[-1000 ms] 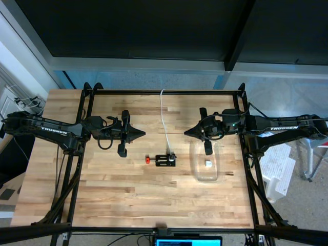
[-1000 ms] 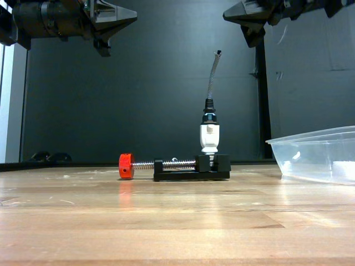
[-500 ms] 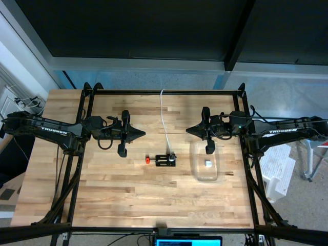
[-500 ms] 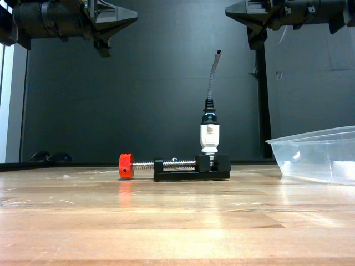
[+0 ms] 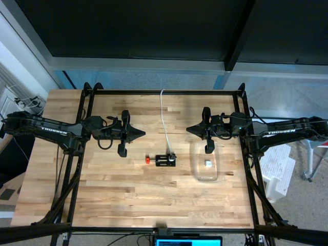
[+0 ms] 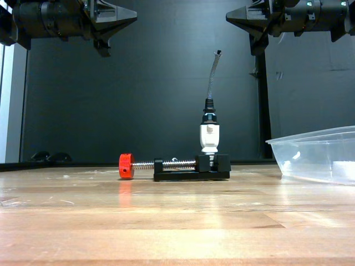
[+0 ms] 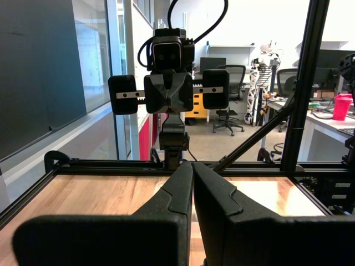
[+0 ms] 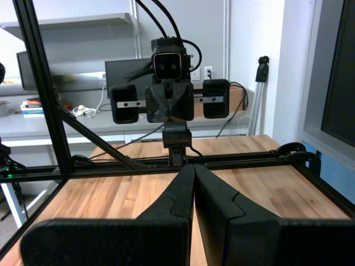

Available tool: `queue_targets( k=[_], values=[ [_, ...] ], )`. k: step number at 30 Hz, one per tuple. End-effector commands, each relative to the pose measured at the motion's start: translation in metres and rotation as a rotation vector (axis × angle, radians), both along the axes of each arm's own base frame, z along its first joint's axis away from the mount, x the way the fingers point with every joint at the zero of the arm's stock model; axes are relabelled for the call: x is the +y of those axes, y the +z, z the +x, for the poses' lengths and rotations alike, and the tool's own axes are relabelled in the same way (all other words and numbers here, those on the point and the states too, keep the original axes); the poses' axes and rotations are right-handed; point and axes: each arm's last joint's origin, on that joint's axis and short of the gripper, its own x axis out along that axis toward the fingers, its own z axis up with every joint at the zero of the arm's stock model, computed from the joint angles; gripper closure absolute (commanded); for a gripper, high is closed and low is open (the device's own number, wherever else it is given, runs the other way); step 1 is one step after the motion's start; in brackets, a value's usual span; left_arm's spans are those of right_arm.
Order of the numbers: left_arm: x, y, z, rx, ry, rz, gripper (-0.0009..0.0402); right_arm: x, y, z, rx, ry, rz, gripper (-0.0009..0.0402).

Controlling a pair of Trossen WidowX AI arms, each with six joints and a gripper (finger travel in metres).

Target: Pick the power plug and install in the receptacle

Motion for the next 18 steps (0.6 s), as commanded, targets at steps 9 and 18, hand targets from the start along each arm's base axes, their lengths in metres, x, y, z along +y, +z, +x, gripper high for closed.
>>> queue_targets(
  k=[9, 18],
  values=[
    [0.0001, 0.0000, 0.0000, 0.000, 0.000, 0.000, 0.0393, 0.0005, -0.0016, 0.0002, 0.012, 0.009, 0.001, 0.0393],
    [0.0000, 0.0000, 0.0000, 0.000, 0.000, 0.000, 0.0393, 0.0005, -0.0030, 0.0000, 0.015, 0.009, 0.009, 0.0393]
  ],
)
